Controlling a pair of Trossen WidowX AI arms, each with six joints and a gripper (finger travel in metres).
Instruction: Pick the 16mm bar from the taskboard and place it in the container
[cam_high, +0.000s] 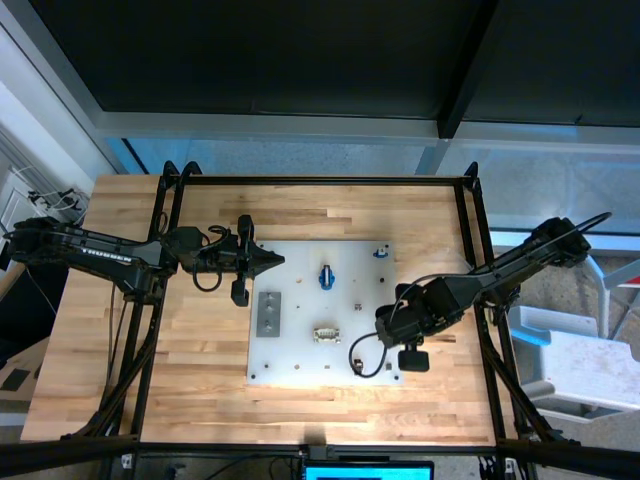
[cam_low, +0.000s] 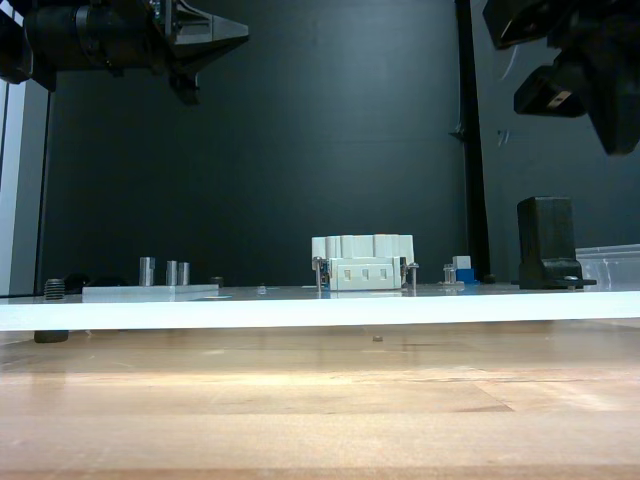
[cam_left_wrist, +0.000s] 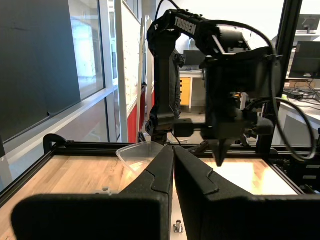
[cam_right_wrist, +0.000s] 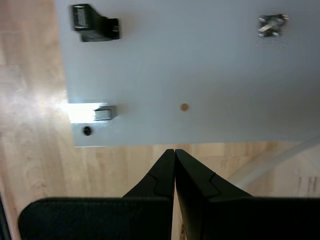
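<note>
1. Left end effector (cam_left_wrist: 173, 148), fingers pressed together, hovers over the taskboard's (cam_high: 300, 362) left edge, nearest the grey block (cam_high: 268, 312).
2. The 16mm bar (cam_low: 147, 271) apparently stands in that block, ungrasped.
3. Right end effector (cam_right_wrist: 174, 151), likewise closed, hangs by the clear container (cam_left_wrist: 131, 152), seemingly parked.

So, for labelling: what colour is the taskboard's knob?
Blue knob, best in high view. Left gripper over taskboard's left edge, right gripper over its right edge.

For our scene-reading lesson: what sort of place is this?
Probably a robotics lab. A white taskboard lies on a framed wooden table. The left gripper hangs over its left side and the right gripper at its right edge, jaws shut on both. Monitors stand beyond.
</note>
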